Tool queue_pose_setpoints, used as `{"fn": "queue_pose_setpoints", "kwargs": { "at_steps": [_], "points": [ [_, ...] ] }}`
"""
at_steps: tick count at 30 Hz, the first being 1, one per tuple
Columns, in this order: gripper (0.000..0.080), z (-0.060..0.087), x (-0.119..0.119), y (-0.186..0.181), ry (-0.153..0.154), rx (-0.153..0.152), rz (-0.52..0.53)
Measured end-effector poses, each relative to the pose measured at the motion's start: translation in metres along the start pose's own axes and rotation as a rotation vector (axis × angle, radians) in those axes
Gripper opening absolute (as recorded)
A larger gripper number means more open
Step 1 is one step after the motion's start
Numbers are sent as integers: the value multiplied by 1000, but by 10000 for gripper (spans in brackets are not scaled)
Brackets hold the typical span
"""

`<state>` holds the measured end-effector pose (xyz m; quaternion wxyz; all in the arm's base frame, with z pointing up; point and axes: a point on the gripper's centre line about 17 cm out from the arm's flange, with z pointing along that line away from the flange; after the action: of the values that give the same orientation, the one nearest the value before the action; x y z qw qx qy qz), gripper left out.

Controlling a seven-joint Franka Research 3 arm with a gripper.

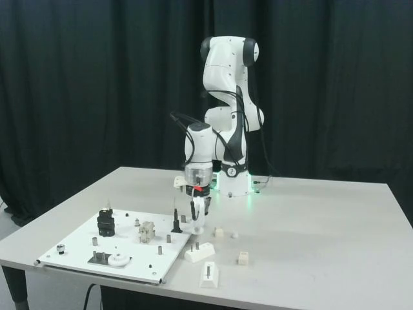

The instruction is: Insert medium gear.

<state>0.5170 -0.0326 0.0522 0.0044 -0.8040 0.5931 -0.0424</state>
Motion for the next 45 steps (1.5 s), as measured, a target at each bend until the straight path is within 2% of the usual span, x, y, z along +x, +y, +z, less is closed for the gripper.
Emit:
{"fn": "queue_pose_setpoints", "kwargs": {
  "at_steps": [45],
  "points": [
    [280, -2, 1, -1, 0, -3, -13]
  ]
}}
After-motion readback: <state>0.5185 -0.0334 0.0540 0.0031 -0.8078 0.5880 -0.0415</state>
